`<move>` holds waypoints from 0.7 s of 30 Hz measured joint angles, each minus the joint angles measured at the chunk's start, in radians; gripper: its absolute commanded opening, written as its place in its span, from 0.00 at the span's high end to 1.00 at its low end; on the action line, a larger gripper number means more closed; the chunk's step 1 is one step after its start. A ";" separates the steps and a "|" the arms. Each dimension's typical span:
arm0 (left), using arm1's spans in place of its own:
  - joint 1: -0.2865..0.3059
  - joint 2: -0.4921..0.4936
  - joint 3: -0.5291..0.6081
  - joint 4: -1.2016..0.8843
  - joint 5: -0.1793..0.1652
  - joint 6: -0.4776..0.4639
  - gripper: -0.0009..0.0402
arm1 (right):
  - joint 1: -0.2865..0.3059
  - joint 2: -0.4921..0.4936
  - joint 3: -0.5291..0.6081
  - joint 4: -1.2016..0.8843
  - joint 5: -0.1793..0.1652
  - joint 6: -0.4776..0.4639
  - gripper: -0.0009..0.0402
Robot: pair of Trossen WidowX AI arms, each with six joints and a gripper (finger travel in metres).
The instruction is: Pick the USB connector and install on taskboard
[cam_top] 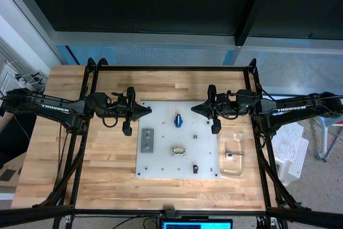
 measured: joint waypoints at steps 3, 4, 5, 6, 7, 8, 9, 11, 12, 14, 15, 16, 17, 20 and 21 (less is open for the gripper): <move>0.000 0.000 0.000 0.000 0.000 0.000 0.98 | 0.000 -0.002 0.000 -0.035 -0.003 0.033 0.98; 0.000 0.000 0.000 0.000 0.000 0.000 0.98 | 0.000 -0.001 0.000 -0.042 -0.010 0.034 0.98; 0.000 0.000 0.000 0.000 0.000 0.000 0.98 | 0.000 -0.001 0.000 -0.045 -0.013 0.033 0.98; 0.000 0.000 0.000 0.000 0.000 0.000 0.98 | 0.000 -0.001 0.000 -0.043 -0.014 0.033 0.98; 0.000 0.000 0.000 0.000 0.000 0.000 0.98 | 0.000 -0.001 0.000 -0.041 -0.014 0.033 0.98; 0.000 0.000 0.000 0.000 0.000 0.000 0.98 | 0.000 -0.001 0.000 -0.041 -0.014 0.033 0.98; 0.000 0.000 0.000 0.000 0.000 0.000 0.98 | 0.000 -0.001 0.000 -0.042 -0.014 0.033 0.98; 0.000 0.000 0.000 0.000 0.000 0.000 0.98 | 0.000 -0.004 0.000 -0.042 -0.014 0.033 0.98; 0.000 0.000 0.000 0.000 0.000 0.000 0.98 | 0.001 -0.008 0.000 -0.043 -0.013 0.033 0.98; 0.000 0.000 0.000 0.000 0.000 0.000 0.98 | 0.002 -0.023 0.000 -0.054 -0.011 0.033 0.98; 0.000 0.000 0.000 0.000 0.000 0.000 0.98 | 0.004 -0.034 0.000 -0.070 -0.010 0.034 0.98; 0.000 0.000 0.000 0.000 0.000 0.000 0.98 | 0.004 -0.049 0.000 -0.090 -0.009 0.034 0.98; 0.000 0.000 0.000 0.000 0.000 0.000 0.98 | 0.004 -0.066 0.000 -0.117 -0.008 0.034 0.98; 0.000 0.000 0.000 0.000 0.000 0.000 0.98 | 0.006 -0.124 0.000 -0.215 -0.002 0.042 0.98; 0.000 0.000 0.000 0.000 0.000 0.000 0.98 | 0.007 -0.145 0.000 -0.251 -0.002 0.050 0.98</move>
